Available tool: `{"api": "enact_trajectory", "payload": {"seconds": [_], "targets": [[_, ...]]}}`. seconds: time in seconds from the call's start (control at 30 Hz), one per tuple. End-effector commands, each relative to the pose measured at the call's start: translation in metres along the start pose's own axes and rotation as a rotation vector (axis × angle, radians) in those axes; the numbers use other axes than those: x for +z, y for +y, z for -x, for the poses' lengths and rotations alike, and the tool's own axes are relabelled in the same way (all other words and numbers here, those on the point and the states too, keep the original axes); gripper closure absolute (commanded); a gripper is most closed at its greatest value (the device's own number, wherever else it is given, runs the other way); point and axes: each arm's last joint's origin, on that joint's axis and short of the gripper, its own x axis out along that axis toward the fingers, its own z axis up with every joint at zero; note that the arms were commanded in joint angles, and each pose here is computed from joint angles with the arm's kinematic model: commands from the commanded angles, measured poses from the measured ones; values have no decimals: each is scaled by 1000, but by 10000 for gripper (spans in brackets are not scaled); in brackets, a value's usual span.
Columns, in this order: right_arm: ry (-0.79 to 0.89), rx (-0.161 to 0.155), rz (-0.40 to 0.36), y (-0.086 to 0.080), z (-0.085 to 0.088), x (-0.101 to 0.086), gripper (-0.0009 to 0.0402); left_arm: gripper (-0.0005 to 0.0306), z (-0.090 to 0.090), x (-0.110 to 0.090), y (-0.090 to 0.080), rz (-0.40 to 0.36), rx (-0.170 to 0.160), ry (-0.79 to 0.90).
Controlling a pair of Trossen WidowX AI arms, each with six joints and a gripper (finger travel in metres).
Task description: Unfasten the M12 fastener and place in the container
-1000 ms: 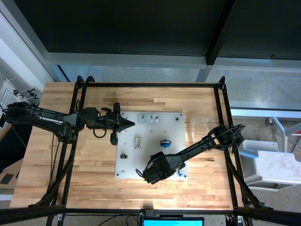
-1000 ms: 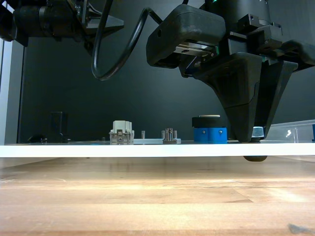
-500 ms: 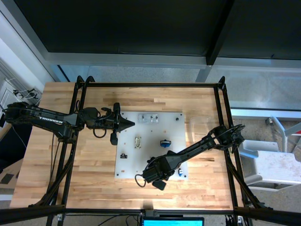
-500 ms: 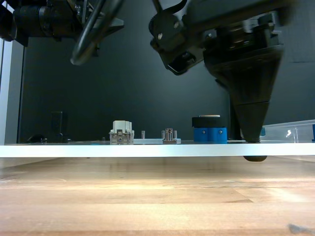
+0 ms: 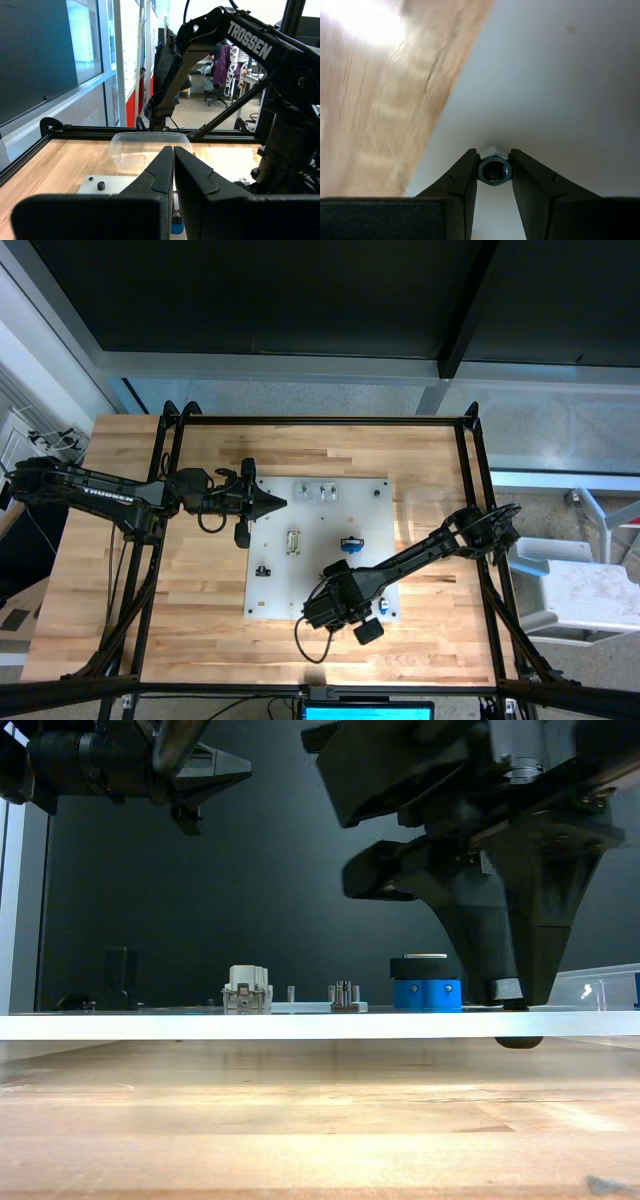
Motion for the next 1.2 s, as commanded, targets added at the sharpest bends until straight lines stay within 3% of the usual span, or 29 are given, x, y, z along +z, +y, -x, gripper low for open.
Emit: {"api": "enact_trajectory", "payload": {"seconds": [0.03, 0.37, 0.53, 0.83, 1.03, 1.1, 1.2], "targets": [[0, -1, 145, 0, 1, -1, 361, 300, 0, 0, 0, 0, 0, 0], [-5, -5, 556, -1, 5, -1, 361, 300, 0, 0, 0, 0, 0, 0], [-16, -13, 661, -1, 9, -2, 361, 300, 0, 0, 0, 0, 0, 0], [-42, -27, 659, 0, 23, -6, 361, 300, 0, 0, 0, 0, 0, 0], [-80, -36, 642, 0, 41, -12, 361, 300, 0, 0, 0, 0, 0, 0], [-101, -44, 597, -1, 51, -16, 361, 300, 0, 0, 0, 0, 0, 0], [-132, -49, 461, -7, 64, -21, 361, 300, 0, 0, 0, 0, 0, 0]]}}
